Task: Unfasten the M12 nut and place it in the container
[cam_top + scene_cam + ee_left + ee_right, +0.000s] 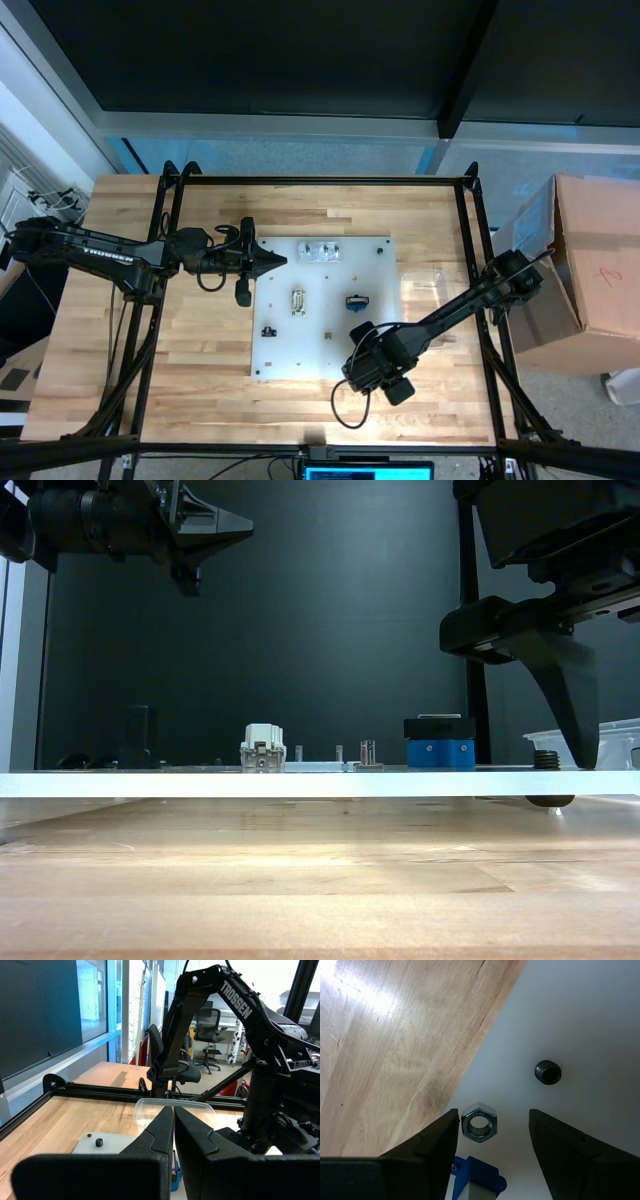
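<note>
The right gripper's jaws are spread over the white board. The silver M12 nut lies flat and free between them, just beside one finger and apart from the other. It is clear of its black stud, which stands bare nearby. The clear container sits on the wooden surface beyond the board's right edge. The left gripper hovers above the board's far left edge, its jaws pressed together.

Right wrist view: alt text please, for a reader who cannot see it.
Silver nut lies free on the white board, off its bare black stud, between the open fingers of the right gripper, close to one. Wooden table beside. The left gripper is outside this view.
</note>
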You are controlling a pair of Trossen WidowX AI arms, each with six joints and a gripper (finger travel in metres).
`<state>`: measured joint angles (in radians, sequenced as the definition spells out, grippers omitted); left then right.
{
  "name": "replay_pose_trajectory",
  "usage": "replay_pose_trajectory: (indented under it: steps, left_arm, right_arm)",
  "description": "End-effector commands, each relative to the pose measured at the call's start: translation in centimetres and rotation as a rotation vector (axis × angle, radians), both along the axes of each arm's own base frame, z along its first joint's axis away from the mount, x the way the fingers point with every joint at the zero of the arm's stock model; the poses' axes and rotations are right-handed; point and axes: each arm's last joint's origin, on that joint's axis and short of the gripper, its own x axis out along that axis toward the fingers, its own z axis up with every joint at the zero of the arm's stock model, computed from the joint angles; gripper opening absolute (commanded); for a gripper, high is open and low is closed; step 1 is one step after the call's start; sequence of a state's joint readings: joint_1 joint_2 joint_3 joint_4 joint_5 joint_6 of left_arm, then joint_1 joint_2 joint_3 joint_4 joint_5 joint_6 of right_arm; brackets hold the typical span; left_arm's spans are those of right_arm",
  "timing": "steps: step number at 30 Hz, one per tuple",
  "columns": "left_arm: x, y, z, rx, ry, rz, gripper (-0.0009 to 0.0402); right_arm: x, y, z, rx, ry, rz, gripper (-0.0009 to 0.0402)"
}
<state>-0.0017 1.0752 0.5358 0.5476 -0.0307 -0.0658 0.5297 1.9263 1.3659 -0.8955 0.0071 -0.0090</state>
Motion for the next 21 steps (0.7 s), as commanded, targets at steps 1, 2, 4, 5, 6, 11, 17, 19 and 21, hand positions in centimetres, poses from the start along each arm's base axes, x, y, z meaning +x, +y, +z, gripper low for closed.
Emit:
replay_pose_trajectory:
  steps: [1,2,4,5,6,11,17,19,21]
  left_arm:
    - [0.0,0.0,0.0,0.0,0.0,0.0,0.0]
    - [0.0,0.0,0.0,0.0,0.0,0.0,0.0]
    - [0.0,0.0,0.0,0.0,-0.001,0.0,0.0]
    - [0.0,0.0,0.0,0.0,-0.001,0.0,0.0]
    - [0.0,0.0,0.0,0.0,0.0,0.0,0.0]
    - [0.0,0.0,0.0,0.0,0.0,0.0,0.0]
    - [0.0,0.0,0.0,0.0,0.0,0.0,0.0]
    - [0.0,0.0,0.0,0.0,0.0,0.0,0.0]
    - [0.0,0.0,0.0,0.0,0.0,0.0,0.0]
  right_arm:
    - [-0.2,-0.1,-0.1,-0.003,0.009,0.009,0.0162]
    - [-0.2,-0.1,0.0,-0.001,0.007,0.009,0.0155]
    - [-0.3,-0.1,0.0,-0.002,0.008,0.009,0.014]
    - [-0.3,-0.1,0.0,-0.002,0.008,0.009,0.0132]
    - [-0.3,-0.1,0.0,-0.002,0.008,0.01,0.0124]
    - [-0.4,-0.1,0.1,-0.002,0.007,0.011,0.008]
    - [-0.6,-0.1,0.3,-0.001,0.007,0.007,0.0035]
    - [-0.6,-0.2,0.5,0.0,0.005,0.008,0.0026]
    - [-0.8,-0.2,0.9,0.003,0.0,0.008,0.002]
